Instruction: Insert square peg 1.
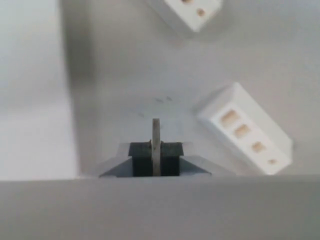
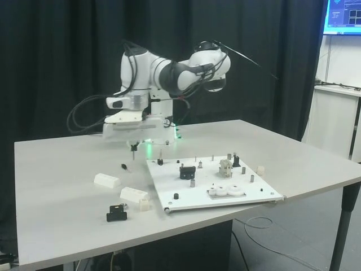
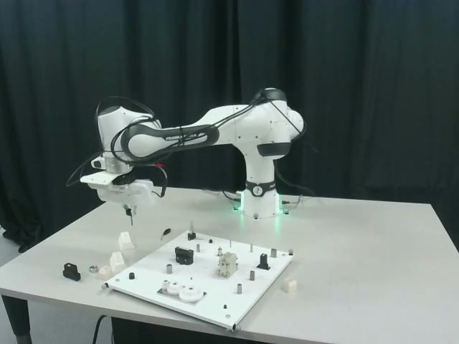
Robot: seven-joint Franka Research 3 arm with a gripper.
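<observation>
In the wrist view a thin grey square peg (image 1: 156, 131) stands between the two black fingers (image 1: 141, 156) of my gripper (image 1: 156, 152), which is shut on it. The peg's tip sticks out past the fingertips. My gripper (image 2: 133, 148) hangs above the grey table, left of the white assembly board (image 2: 169, 189), with the table surface some way below it. From the second room view the gripper (image 3: 129, 210) is above and behind a white block (image 3: 126, 241). The board (image 3: 247, 297) carries several small pegs, holders and white gears.
Two white slotted blocks (image 1: 245, 132) (image 1: 192, 10) lie on the table below the gripper, also seen as blocks (image 2: 107, 179) (image 2: 134, 195). A small black part (image 2: 117, 213) lies near the front edge. A small dark piece (image 2: 123, 167) lies beside the board.
</observation>
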